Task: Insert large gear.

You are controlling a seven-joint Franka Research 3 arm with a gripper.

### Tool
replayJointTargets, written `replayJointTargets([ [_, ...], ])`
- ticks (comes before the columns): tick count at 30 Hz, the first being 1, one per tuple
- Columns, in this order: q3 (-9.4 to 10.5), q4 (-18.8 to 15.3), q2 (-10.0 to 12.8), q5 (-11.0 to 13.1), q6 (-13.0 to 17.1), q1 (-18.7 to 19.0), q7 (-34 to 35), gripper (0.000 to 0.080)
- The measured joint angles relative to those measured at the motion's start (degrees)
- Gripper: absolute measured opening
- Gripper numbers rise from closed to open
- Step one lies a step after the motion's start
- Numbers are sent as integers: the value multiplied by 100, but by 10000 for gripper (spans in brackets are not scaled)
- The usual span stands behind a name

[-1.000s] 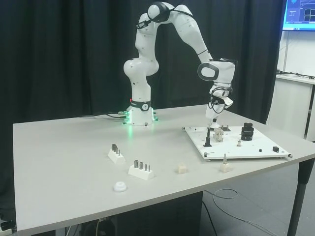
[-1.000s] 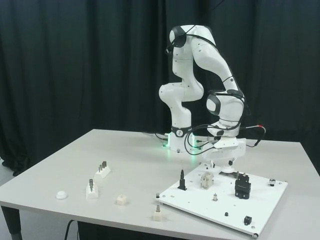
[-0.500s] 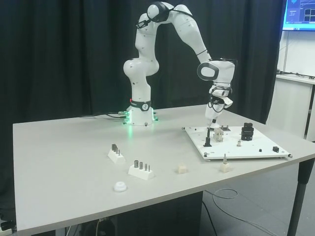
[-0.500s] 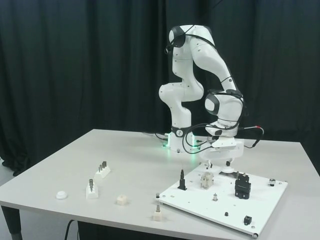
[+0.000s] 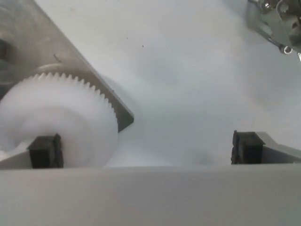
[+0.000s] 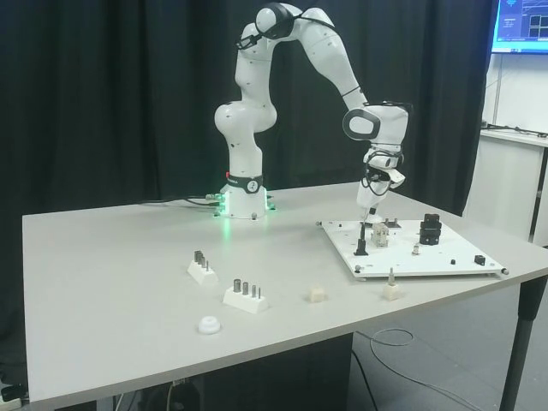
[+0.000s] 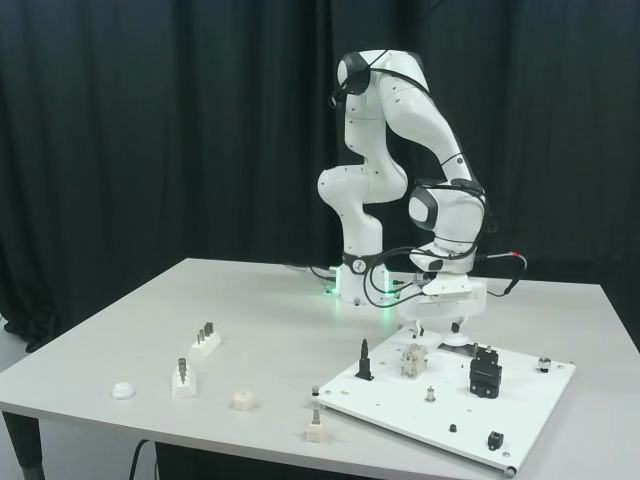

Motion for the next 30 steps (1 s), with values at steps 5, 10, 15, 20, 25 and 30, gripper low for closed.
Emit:
replayJointTargets([
  [5, 29, -11, 1, 0, 48, 0, 0, 800],
  [10, 72, -21, 0, 0, 73, 0, 0, 800],
  [15, 97, -25, 0, 0, 73, 0, 0, 800],
  [20, 105, -27, 0, 0, 73, -2, 0, 800],
  [25, 108, -28, 0, 0, 79, -7, 0, 800],
  [30, 120, -29, -4, 0, 76, -8, 0, 800],
])
